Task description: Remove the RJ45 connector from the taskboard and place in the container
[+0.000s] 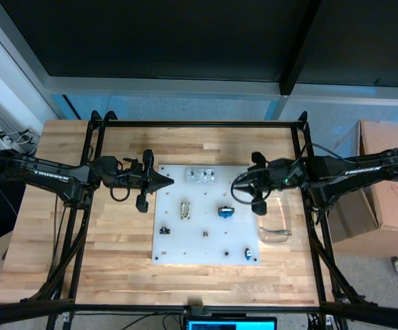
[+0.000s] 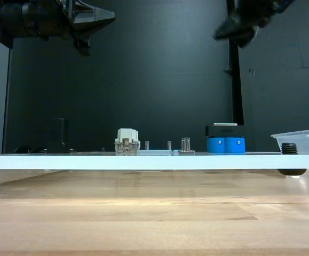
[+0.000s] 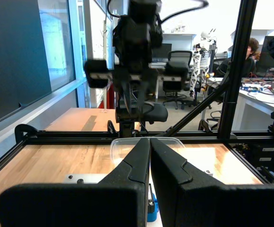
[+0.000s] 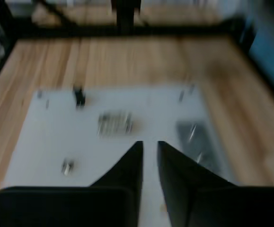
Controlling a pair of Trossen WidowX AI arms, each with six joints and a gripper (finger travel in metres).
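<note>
Pressed tip to tip, the jaws of the left gripper (image 3: 150, 140) hold nothing; it hangs high over the 9 o'clock edge of the white taskboard (image 1: 205, 240), pointing toward 3 o'clock. Facing it, the right gripper (image 4: 149, 143) hangs high over the board's 3 o'clock edge, toward 11 o'clock from the clear container (image 1: 286, 206) beside that edge, its jaws a narrow slit apart with only the board showing between them. Where the RJ45 connector lies I cannot tell: neither gripper shows it, and nothing on the board or in the container can be made out as it.
</note>
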